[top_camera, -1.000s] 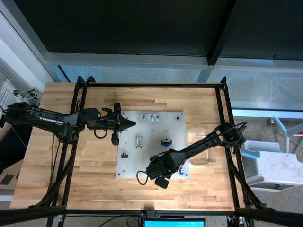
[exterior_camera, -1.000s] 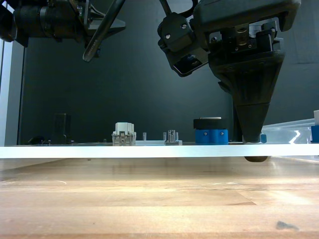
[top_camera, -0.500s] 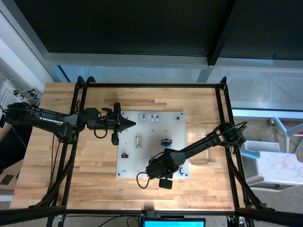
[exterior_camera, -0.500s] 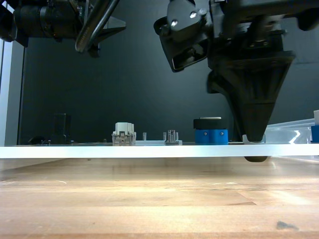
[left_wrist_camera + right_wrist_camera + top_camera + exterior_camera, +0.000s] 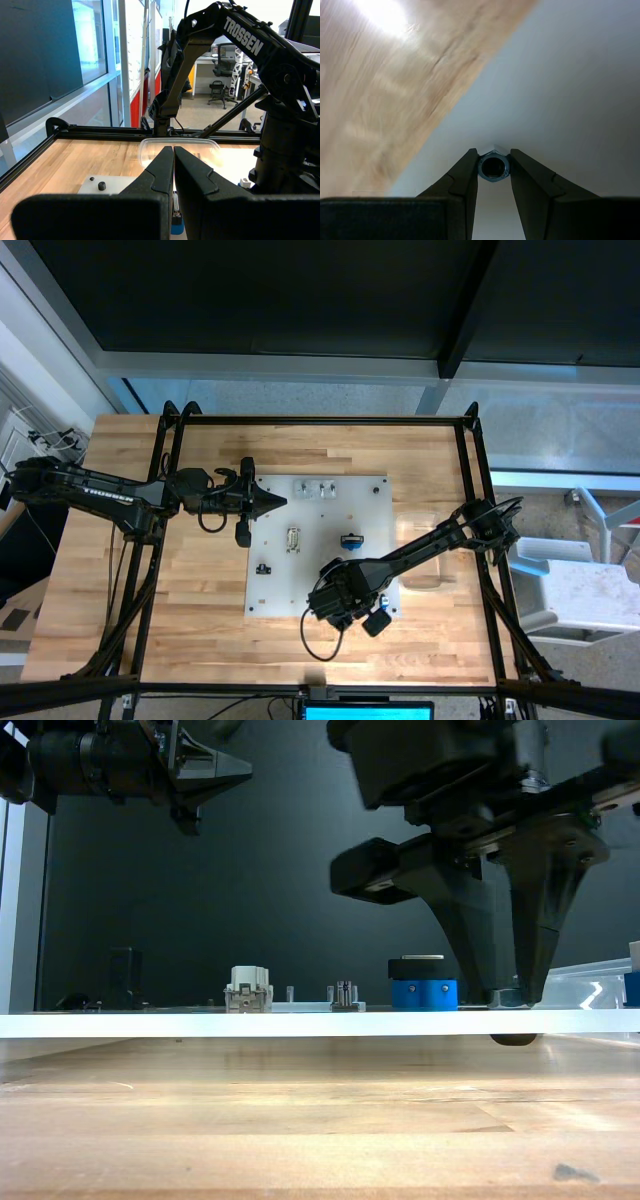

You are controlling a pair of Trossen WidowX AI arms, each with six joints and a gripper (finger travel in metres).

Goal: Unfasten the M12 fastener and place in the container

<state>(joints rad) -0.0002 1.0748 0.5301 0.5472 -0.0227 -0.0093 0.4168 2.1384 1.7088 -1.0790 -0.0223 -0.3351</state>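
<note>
Two fingertips, one small nut

The right gripper (image 5: 493,159) is clamped on the silver M12 nut (image 5: 493,167), which sits right at its tips, low against the white board (image 5: 570,100) and, I'd judge, on its stud. The container (image 5: 150,150) lies well apart from it. The left gripper (image 5: 173,150) hangs far off, fingers pressed together. With so shallow a hold, the nut could slip during turning or pop free at the last thread.
</note>
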